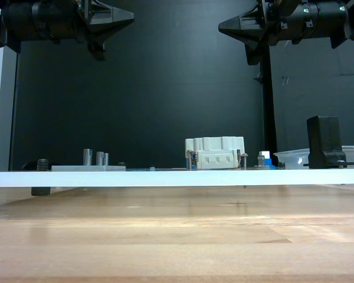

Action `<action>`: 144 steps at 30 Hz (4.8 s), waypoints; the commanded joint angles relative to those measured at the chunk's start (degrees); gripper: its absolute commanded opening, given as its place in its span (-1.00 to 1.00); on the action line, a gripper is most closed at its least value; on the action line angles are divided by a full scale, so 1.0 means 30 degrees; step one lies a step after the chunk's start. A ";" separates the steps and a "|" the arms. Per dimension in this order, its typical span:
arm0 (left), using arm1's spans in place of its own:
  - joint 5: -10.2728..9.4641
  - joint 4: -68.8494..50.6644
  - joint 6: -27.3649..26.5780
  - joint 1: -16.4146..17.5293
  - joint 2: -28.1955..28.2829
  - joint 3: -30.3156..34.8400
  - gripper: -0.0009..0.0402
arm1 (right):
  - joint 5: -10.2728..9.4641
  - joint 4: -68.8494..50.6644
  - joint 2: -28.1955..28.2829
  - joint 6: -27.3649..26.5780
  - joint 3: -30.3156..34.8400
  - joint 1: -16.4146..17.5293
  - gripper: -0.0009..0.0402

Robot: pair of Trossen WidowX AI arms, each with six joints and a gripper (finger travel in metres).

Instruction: Pick the 16mm bar and install on taskboard

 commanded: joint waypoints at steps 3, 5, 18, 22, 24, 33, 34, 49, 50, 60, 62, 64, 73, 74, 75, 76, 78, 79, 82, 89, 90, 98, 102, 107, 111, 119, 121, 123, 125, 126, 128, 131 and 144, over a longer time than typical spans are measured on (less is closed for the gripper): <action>0.0000 0.0000 0.0007 0.0007 0.0000 0.0000 -0.96 | 0.0000 0.0007 0.0000 0.0044 0.0007 0.0007 -0.96; 0.0000 0.0000 0.0007 0.0000 0.0000 0.0000 -0.96 | -0.0029 0.0022 -0.0007 0.0321 0.0015 0.0015 -0.96; 0.0000 0.0000 0.0007 0.0000 0.0000 0.0000 -0.96 | 0.0066 -0.9136 -0.0058 -0.0474 0.3461 -0.0117 -0.96; 0.0000 0.0000 0.0007 0.0007 0.0000 0.0000 -0.96 | 0.0248 -1.3325 -0.0058 -0.1166 0.5078 -0.0350 -0.96; 0.0000 0.0000 0.0007 0.0000 0.0000 0.0000 -0.96 | 0.0372 -1.5278 -0.0058 -0.1545 0.5814 -0.0554 -0.96; 0.0000 0.0000 0.0007 0.0007 0.0000 0.0000 -0.96 | 0.0379 -2.2396 -0.0058 -0.2914 0.8473 -0.1515 -0.96; 0.0000 0.0000 0.0007 0.0007 0.0000 0.0000 -0.96 | 0.0437 -2.3015 -0.0044 -0.3067 0.8677 -0.1654 -0.96; 0.0000 0.0000 0.0007 0.0007 0.0000 0.0000 -0.96 | 0.0583 -2.9951 -0.0036 -0.4823 1.0142 -0.3636 -0.96; 0.0000 0.0000 0.0007 0.0007 0.0000 0.0000 -0.96 | 0.0576 -3.0272 -0.0036 -0.5027 1.0171 -0.3840 -0.96; 0.0000 0.0000 0.0007 0.0007 0.0000 0.0000 -0.96 | 0.0619 -3.3142 0.0772 -0.6739 1.0222 -0.4911 -0.96; 0.0000 0.0000 0.0007 0.0007 0.0000 0.0000 -0.96 | 0.0925 -3.3376 0.1115 -0.7023 1.0222 -0.4940 -0.96; 0.0000 0.0000 0.0007 0.0000 0.0000 0.0000 -0.96 | 0.1078 -3.3405 0.1362 -0.7213 1.0222 -0.4962 -0.96; 0.0000 0.0000 0.0007 0.0007 0.0000 0.0000 -0.96 | 0.1508 -3.3609 0.2295 -0.7868 1.0127 -0.4976 -0.96; 0.0000 0.0000 0.0007 0.0000 0.0000 0.0000 -0.96 | 0.1508 -3.3609 0.2353 -0.8021 1.0069 -0.4976 -0.96; 0.0000 0.0000 0.0007 0.0007 0.0000 0.0000 -0.96 | 0.1508 -3.3601 0.2412 -0.8087 1.0018 -0.4976 -0.96; 0.0000 0.0000 0.0007 0.0007 0.0000 0.0000 -0.96 | 0.1508 -3.3580 0.2492 -0.8182 0.9967 -0.4976 -0.96; 0.0000 0.0000 0.0007 0.0007 0.0000 0.0000 -0.96 | 0.1523 -3.3463 0.2681 -0.8335 0.9828 -0.4976 -0.95; 0.0000 0.0000 0.0007 0.0007 0.0000 0.0000 -0.96 | 0.1530 -3.3441 0.2761 -0.8378 0.9741 -0.4976 -0.95; 0.0000 0.0000 0.0007 0.0007 0.0000 0.0000 -0.96 | 0.1581 -3.3113 0.2849 -0.8604 0.9311 -0.5056 -0.91; 0.0000 0.0000 0.0007 0.0007 0.0000 0.0000 -0.96 | 0.1596 -3.2545 0.2849 -0.8867 0.8561 -0.5173 -0.64; 0.0000 0.0000 0.0007 0.0007 0.0000 0.0000 -0.96 | 0.1632 -3.2450 0.2849 -0.8867 0.8415 -0.5173 -0.60; 0.0000 0.0000 0.0007 0.0000 0.0000 0.0000 -0.96 | 0.2004 -3.1161 0.2849 -0.9085 0.6841 -0.5166 -0.24; 0.0000 0.0000 0.0007 0.0007 0.0000 0.0000 -0.96 | 0.2011 -3.0381 0.2849 -0.9311 0.6040 -0.5166 -0.12; 0.0000 0.0000 0.0007 0.0007 0.0000 0.0000 -0.96 | 0.2018 -2.9762 0.2849 -0.9522 0.5202 -0.5166 -0.07; 0.0000 0.0000 0.0007 0.0000 0.0000 0.0000 -0.96 | 0.2011 -2.9339 0.3016 -0.9530 0.4583 -0.5166 -0.08; 0.0000 0.0000 0.0007 0.0007 0.0000 0.0000 -0.96 | 0.1931 -2.8181 0.3745 -0.9624 0.3818 -0.5166 -0.08; 0.0000 0.0000 0.0007 0.0000 0.0000 0.0000 -0.96 | 0.1923 -2.7940 0.3898 -0.9661 0.3621 -0.5158 -0.08; 0.0000 0.0000 0.0007 0.0007 0.0000 0.0000 -0.96 | 0.1836 -2.7576 0.3942 -0.9675 0.3373 -0.5158 -0.08; 0.0000 0.0000 0.0007 0.0007 0.0000 0.0000 -0.96 | 0.1843 -2.7292 0.3956 -0.9734 0.3169 -0.5151 -0.08; 0.0000 0.0000 0.0007 0.0007 0.0000 0.0000 -0.96 | 0.1843 -2.7234 0.3956 -0.9741 0.3089 -0.5151 -0.08; 0.0000 0.0000 0.0007 0.0000 0.0000 0.0000 -0.96 | 0.1843 -2.7066 0.3956 -0.9814 0.2936 -0.5151 -0.08; 0.0000 0.0000 0.0007 0.0000 0.0000 0.0000 -0.96 | 0.1843 -2.6651 0.3956 -0.9814 0.2645 -0.5151 -0.08; 0.0000 0.0000 0.0007 0.0000 0.0000 0.0000 -0.96 | 0.1275 -2.5900 0.3956 -0.9799 0.2178 -0.5166 -0.27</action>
